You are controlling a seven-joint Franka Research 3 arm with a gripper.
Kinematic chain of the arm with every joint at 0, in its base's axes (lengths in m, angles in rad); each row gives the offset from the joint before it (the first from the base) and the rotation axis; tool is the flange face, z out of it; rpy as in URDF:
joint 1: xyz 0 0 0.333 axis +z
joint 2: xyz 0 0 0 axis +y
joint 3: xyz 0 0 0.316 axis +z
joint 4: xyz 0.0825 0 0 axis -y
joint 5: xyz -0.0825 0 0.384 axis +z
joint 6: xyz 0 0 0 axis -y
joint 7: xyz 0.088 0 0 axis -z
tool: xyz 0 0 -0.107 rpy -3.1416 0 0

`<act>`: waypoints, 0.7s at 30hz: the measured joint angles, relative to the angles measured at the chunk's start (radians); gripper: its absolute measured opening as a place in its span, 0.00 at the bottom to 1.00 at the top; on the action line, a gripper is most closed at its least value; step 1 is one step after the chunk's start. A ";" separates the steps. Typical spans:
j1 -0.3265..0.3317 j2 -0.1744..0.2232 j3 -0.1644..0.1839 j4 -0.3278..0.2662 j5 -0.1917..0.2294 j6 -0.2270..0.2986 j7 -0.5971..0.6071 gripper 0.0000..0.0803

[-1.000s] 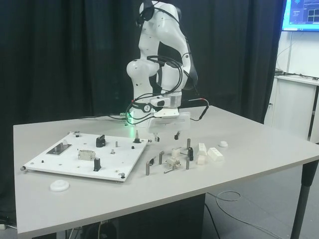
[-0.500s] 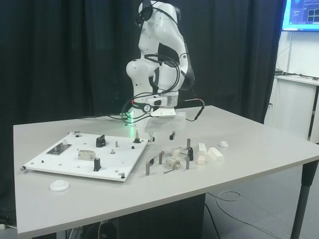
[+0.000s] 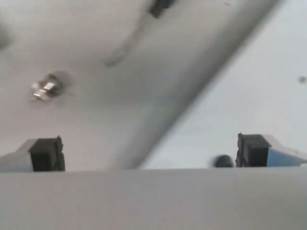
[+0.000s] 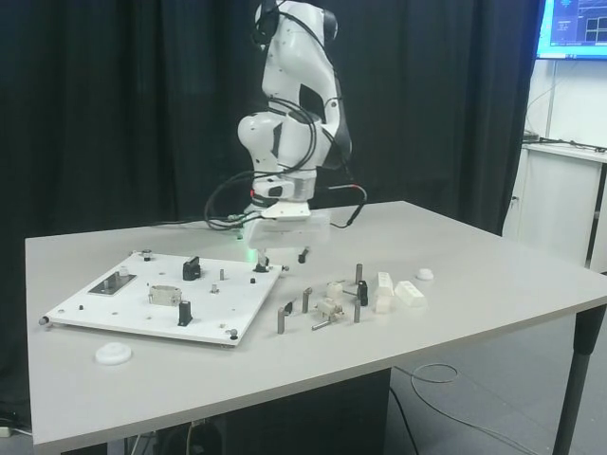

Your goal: Remove square peg 2.

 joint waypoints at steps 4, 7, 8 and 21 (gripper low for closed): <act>-0.028 -0.012 -0.011 0.007 -0.014 -0.015 -0.026 1.00; -0.045 -0.018 -0.022 0.012 -0.027 -0.027 -0.055 1.00; -0.050 -0.020 -0.026 0.013 -0.029 -0.031 -0.069 1.00; -0.099 -0.026 -0.063 0.014 -0.039 -0.057 -0.289 1.00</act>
